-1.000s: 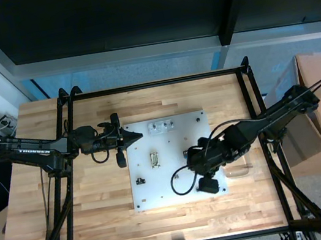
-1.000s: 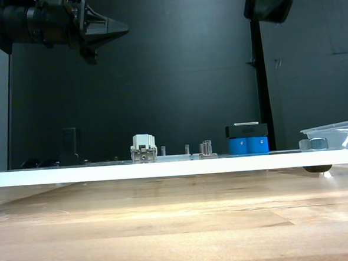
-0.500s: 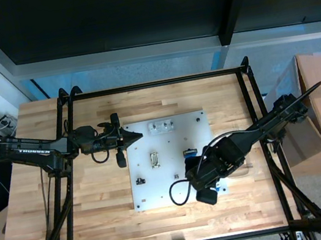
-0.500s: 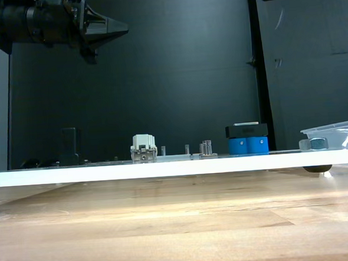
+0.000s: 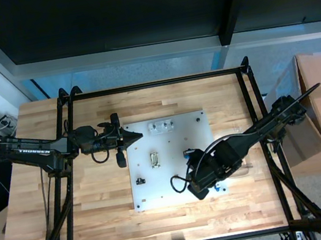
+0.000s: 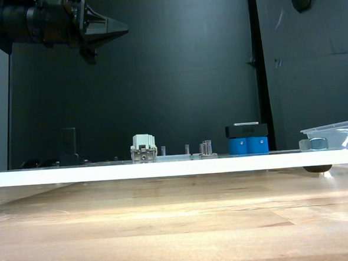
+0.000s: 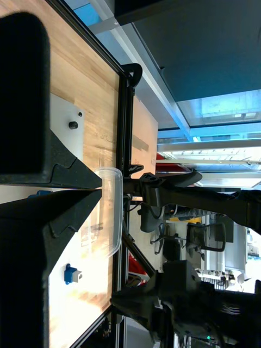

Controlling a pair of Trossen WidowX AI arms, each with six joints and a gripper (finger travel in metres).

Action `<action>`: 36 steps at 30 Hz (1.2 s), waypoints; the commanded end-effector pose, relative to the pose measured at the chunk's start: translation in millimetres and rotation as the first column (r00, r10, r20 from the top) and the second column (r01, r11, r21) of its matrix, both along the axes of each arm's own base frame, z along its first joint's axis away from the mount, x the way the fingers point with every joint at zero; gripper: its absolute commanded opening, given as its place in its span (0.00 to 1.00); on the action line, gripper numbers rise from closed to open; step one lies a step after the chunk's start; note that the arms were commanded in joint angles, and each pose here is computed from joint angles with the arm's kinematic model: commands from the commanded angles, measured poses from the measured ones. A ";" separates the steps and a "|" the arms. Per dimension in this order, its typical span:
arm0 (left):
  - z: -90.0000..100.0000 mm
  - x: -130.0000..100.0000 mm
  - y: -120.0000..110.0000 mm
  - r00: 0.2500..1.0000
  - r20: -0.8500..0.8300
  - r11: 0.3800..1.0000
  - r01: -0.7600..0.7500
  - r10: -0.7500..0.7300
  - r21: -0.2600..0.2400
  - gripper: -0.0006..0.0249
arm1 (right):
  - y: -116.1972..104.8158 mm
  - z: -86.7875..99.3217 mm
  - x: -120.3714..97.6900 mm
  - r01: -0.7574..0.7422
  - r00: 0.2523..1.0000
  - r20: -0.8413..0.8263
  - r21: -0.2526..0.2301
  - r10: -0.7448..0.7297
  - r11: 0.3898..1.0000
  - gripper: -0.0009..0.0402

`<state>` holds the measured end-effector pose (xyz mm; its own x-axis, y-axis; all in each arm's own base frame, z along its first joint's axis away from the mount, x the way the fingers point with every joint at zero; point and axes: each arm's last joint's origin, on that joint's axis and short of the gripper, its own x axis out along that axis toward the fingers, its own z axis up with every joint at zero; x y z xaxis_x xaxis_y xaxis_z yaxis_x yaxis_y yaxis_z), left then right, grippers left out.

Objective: Unfasten the M12 nut and place it in the container

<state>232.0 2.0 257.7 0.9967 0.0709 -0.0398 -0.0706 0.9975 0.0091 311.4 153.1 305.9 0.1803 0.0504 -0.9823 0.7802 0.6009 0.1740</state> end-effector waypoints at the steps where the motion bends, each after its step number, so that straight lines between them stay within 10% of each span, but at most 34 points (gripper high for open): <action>1: -0.1 0.0 0.0 1.000 0.000 1.000 0.000 0.000 0.000 0.02 | 0.0 -3.7 1.9 0.071 0.997 -0.007 -0.009 -0.071 0.997 0.15; 19: -0.2 0.0 0.0 1.000 0.000 1.000 0.000 0.000 0.000 0.02 | 9.0 -33.2 18.6 0.190 0.979 -0.077 -0.001 -0.189 0.982 0.61; 36: -0.2 0.0 0.0 1.000 -0.001 1.000 0.000 0.000 0.000 0.02 | 14.3 -57.1 31.0 0.190 0.974 -0.121 -0.006 -0.190 0.982 0.62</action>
